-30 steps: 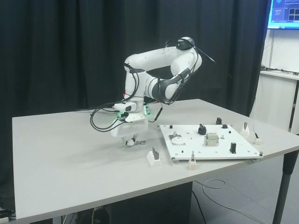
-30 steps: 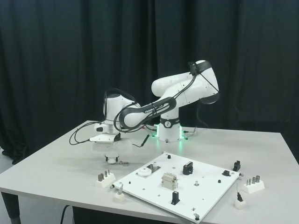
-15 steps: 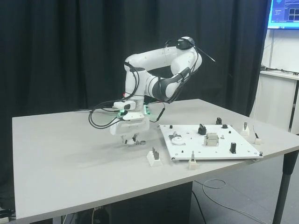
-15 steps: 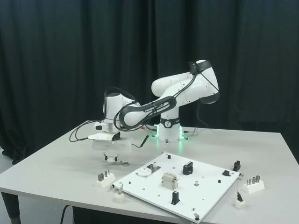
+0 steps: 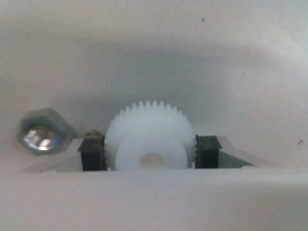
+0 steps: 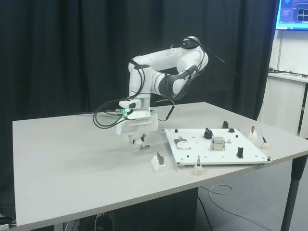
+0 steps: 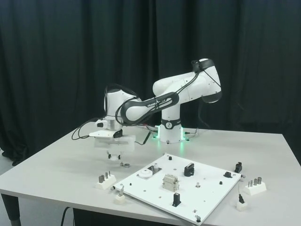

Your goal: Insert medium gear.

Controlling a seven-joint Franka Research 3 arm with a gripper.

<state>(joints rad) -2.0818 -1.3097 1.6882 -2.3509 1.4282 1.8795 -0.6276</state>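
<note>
In the wrist view a white toothed medium gear (image 5: 150, 132) sits clamped between my two black finger pads (image 5: 92, 154), so my gripper (image 5: 150, 154) is shut on it. From the room views my gripper (image 6: 138, 140) (image 7: 112, 157) hangs a little above the grey table, left of the white assembly board (image 6: 219, 153) (image 7: 207, 197). The gear itself is too small to make out there. Another white gear (image 6: 182, 144) (image 7: 145, 174) sits on the board's near-left part.
A metal hex nut (image 5: 41, 132) (image 6: 143, 147) (image 7: 125, 165) lies on the table just beside and below the gripper. Small white holders with pegs (image 6: 159, 163) (image 7: 104, 181) stand near the board's left corner. Black and grey fixtures (image 6: 217, 144) stand on the board.
My gripper has risen off the table with the gear and shifted slightly toward the board. The hex nut stays on the table.
</note>
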